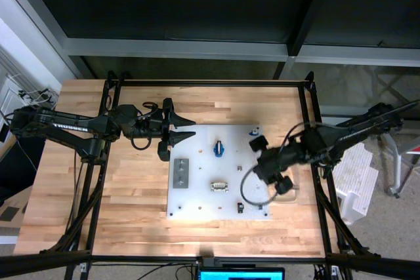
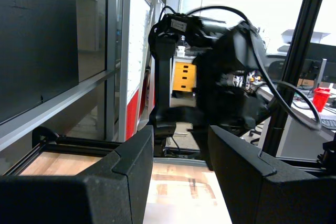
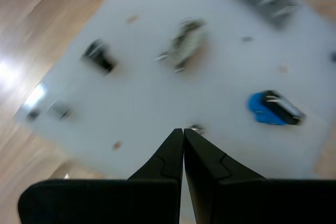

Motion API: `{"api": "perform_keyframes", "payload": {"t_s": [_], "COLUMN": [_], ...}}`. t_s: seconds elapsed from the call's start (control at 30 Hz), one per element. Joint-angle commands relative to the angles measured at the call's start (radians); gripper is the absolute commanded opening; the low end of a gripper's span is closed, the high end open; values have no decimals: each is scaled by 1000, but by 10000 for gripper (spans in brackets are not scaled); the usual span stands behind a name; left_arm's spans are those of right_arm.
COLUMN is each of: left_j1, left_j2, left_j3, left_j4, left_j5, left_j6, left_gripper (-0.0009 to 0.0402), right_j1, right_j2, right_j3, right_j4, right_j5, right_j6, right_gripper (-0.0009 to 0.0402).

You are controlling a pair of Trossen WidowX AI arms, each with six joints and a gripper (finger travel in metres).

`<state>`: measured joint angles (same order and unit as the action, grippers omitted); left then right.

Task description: Pick the 16mm bar and install on taskboard

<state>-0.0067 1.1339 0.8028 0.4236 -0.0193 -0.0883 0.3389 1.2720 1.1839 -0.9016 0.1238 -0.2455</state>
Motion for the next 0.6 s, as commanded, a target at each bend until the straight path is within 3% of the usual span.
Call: {"api": "perform_keyframes", "payload": {"t_s": [0.03,0.37,0.6], "left_j1": [0,0,0], "left_j2": [0,0,0], "left_j3": [0,0,0], "left_j4": [0,0,0], "left_j5": [0,0,0], "left_j6": [0,0,0], "left_gripper": [140,140,140], "right_j1": [-66,-215,-283], "right_j2": [-37,-131,-189], "right_j3": [-18,-90,-224], "right_j4": [87,369,679], "right_j5": [0,6,2], "right_j6": [44,125,194], "right_gripper": [0,0,0]}}
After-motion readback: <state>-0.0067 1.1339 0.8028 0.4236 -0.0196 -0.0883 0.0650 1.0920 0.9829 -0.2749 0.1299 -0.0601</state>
